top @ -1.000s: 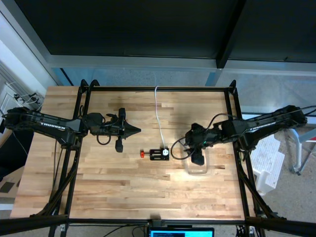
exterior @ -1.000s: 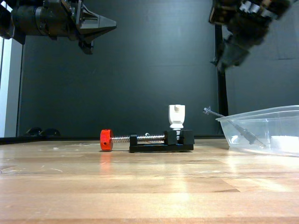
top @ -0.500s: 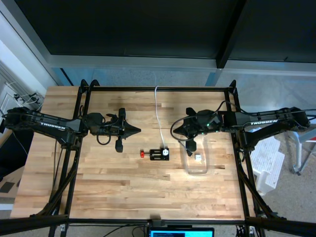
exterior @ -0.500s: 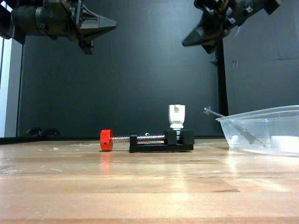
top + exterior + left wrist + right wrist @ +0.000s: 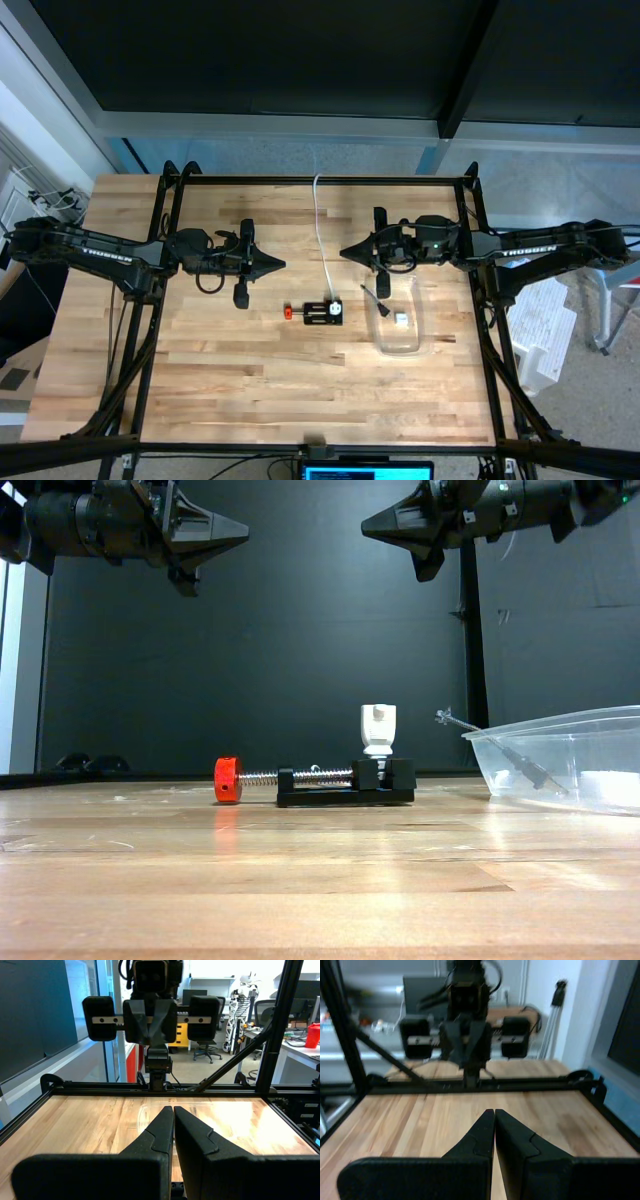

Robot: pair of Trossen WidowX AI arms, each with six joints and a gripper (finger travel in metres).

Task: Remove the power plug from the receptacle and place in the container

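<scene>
Power plug [image 5: 377, 305] lying in container [image 5: 401, 349], near receptacle [image 5: 324, 312]. Left gripper [image 5: 278, 265], right gripper [image 5: 346, 252] hanging high above table [image 5: 250, 380], fingers pressed together.

Low view:
- You saw container [image 5: 575, 742] cut off by right edge of frame.
- Power plug [image 5: 528, 767] inside was only dim dark streak through clear wall.
- Left gripper [image 5: 243, 527] sat at upper left and right gripper [image 5: 367, 525] at upper right, with both arms cut by top edge.

High view:
- Plug was too small to tell body from cord.
- Cable [image 5: 320, 220] of receptacle [image 5: 325, 312] ran past far edge of table [image 5: 200, 380], end unseen.

Right wrist view:
- Left arm [image 5: 466, 1035] showed blurred.
</scene>
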